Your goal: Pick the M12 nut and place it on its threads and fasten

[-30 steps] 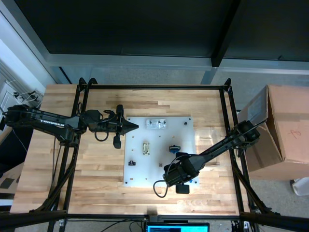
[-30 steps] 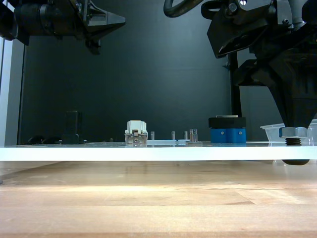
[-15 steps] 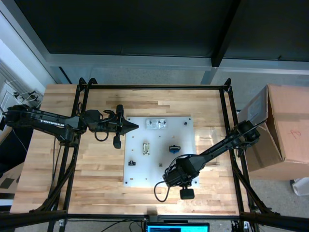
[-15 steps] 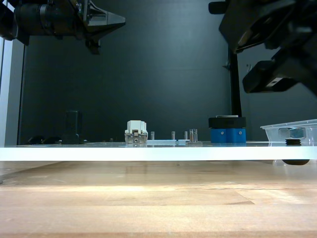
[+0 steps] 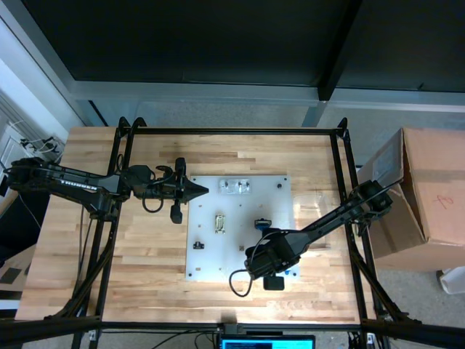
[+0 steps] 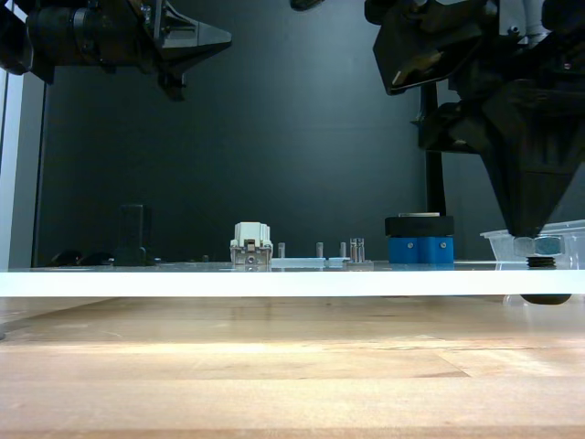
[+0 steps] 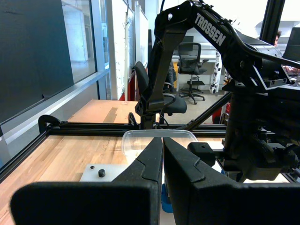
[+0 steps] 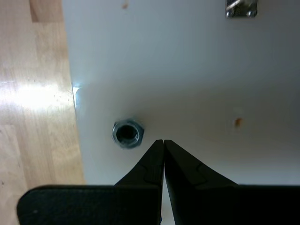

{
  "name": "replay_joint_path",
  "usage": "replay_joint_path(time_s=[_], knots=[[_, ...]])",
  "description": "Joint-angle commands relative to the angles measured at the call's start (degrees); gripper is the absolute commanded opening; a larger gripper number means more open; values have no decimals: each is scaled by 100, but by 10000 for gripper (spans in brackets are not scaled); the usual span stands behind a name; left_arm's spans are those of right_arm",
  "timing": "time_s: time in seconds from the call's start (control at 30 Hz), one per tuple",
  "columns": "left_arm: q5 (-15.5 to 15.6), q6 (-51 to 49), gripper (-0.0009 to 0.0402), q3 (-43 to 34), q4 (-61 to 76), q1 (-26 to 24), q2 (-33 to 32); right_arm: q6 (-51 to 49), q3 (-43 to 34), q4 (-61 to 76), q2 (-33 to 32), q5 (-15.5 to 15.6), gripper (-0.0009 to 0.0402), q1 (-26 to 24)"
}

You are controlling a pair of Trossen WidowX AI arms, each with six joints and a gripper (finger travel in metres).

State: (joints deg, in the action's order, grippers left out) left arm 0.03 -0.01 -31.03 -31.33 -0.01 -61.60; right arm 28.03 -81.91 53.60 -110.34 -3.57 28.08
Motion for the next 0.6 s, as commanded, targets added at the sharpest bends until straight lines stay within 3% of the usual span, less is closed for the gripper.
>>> replay_joint_path(time_s=[0.03, 0.3, 0.37, 0.43, 0.5, 0.6], knots=[[0, 0, 0, 0, -2, 0, 0, -46, 2, -79, -22, 9, 0, 2], [0, 0, 0, 0, -2, 0, 0, -44, 7, -59, -94, 70, 0, 2], [0, 0, 0, 0, -2, 2, 0, -74, 7, -42, -87, 466, 0, 2], [-2, 0, 0, 0, -2, 0, 0, -328, 7, -31, -85, 1340, 0, 4], [-2, 0, 0, 0, -2, 0, 0, -415, 7, 2, -70, 1862, 0, 4], [-2, 0, 0, 0, 0, 2, 0, -439, 7, 74, -39, 1604, 0, 7]])
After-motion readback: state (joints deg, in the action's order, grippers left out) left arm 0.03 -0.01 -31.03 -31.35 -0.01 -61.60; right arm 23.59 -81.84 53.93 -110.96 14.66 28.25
